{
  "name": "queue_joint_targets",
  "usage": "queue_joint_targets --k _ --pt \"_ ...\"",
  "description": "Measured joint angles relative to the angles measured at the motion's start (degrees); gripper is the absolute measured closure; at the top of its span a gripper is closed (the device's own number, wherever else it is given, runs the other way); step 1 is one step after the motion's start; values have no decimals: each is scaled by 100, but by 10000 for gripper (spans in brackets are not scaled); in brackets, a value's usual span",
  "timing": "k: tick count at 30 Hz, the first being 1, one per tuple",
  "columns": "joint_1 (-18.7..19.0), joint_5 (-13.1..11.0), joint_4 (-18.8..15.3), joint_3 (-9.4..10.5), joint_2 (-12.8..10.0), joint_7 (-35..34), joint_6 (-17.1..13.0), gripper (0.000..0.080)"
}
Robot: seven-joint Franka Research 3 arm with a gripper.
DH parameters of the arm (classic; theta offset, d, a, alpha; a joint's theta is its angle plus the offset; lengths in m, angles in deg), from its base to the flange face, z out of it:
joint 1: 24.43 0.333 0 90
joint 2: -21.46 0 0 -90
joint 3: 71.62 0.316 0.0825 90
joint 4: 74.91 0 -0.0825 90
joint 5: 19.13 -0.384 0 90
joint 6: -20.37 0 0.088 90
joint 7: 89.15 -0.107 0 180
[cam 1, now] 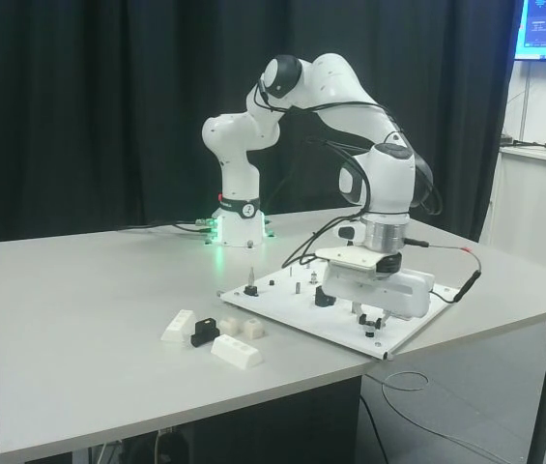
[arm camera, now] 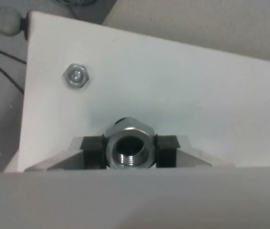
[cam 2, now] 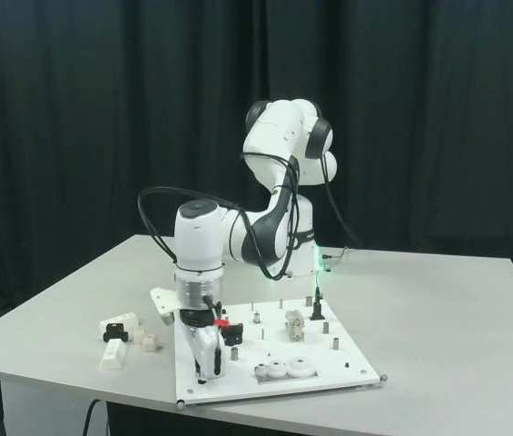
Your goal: Remove bolt 4.
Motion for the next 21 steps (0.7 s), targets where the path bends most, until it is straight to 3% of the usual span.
queue_joint_targets --k 21 --pt "-12 6 -1 11 0 2018 -12 580"
